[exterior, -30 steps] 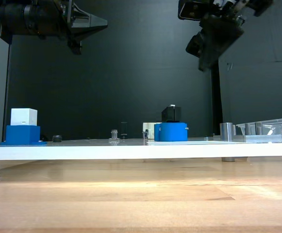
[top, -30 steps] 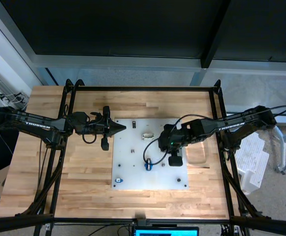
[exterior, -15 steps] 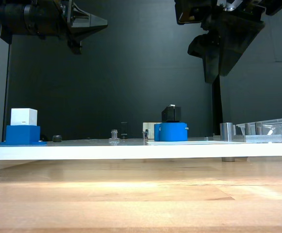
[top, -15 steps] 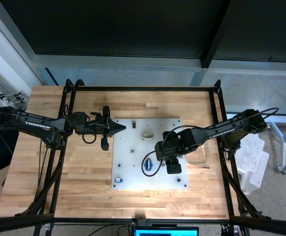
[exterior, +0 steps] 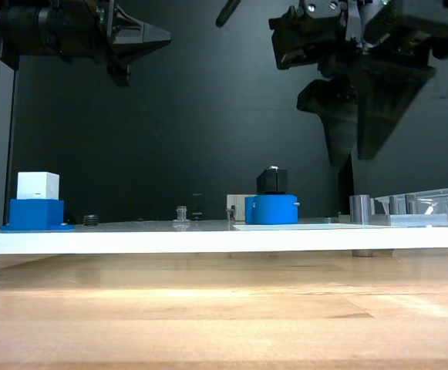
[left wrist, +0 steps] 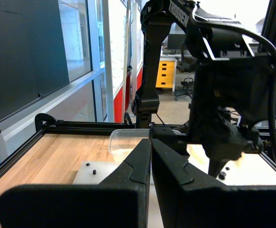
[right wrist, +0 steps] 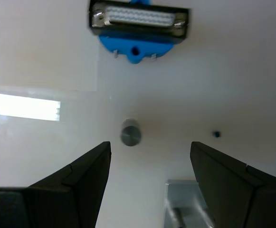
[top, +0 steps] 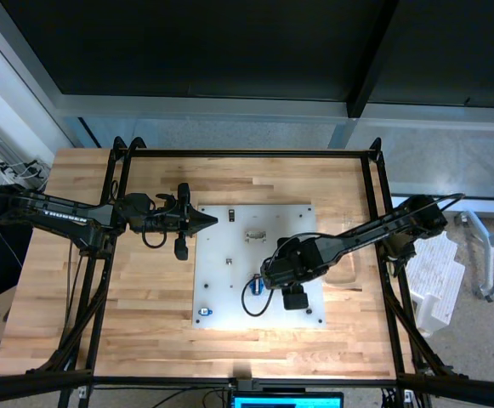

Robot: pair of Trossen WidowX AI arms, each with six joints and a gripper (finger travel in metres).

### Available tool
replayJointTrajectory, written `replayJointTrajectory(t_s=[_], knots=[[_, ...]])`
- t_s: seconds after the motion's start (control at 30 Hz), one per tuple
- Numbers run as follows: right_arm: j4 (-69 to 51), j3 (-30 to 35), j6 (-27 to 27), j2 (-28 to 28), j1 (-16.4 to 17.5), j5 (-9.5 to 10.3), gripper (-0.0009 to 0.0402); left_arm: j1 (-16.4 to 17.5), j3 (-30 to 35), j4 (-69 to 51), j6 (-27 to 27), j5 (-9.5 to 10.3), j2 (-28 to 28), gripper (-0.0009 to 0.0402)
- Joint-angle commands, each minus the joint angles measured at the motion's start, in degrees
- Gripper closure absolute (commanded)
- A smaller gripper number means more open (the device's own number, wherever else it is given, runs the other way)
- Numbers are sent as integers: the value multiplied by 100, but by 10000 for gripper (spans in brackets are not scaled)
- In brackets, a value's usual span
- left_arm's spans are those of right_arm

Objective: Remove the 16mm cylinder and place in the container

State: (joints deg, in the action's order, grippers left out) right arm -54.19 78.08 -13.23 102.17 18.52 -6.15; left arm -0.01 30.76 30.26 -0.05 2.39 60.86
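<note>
Cyl (right wrist: 130,132) under wide R jaws — L (top: 213,220) aside

Two grippers: the left gripper (top: 211,220), one, above the left edge of the white board (top: 229,293); the right gripper (right wrist: 149,145), one, over that board's middle. White boards: one. Clear containers: one, the container (exterior: 432,206). Round metal pegs between the right fingers: one, the 16mm cylinder (right wrist: 130,134). Blue mounts in the low view: two, the left blue mount (exterior: 35,213) and the central blue mount (exterior: 274,209). White cubes: one, the white cube (exterior: 38,185). Multi-pin connectors: one, the connector (right wrist: 138,18).
</note>
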Motion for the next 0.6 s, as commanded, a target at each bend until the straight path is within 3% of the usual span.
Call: replayJointTrajectory(t_s=[0.03, 0.6], knots=[[120, -11, -7, 109, 17, 13, 161, 2, 0, 0, 0, 0, 0, 393], [616, -356, -9, 337, 140, -22, 173, 0, 0, 0, 0, 0, 0, 393]])
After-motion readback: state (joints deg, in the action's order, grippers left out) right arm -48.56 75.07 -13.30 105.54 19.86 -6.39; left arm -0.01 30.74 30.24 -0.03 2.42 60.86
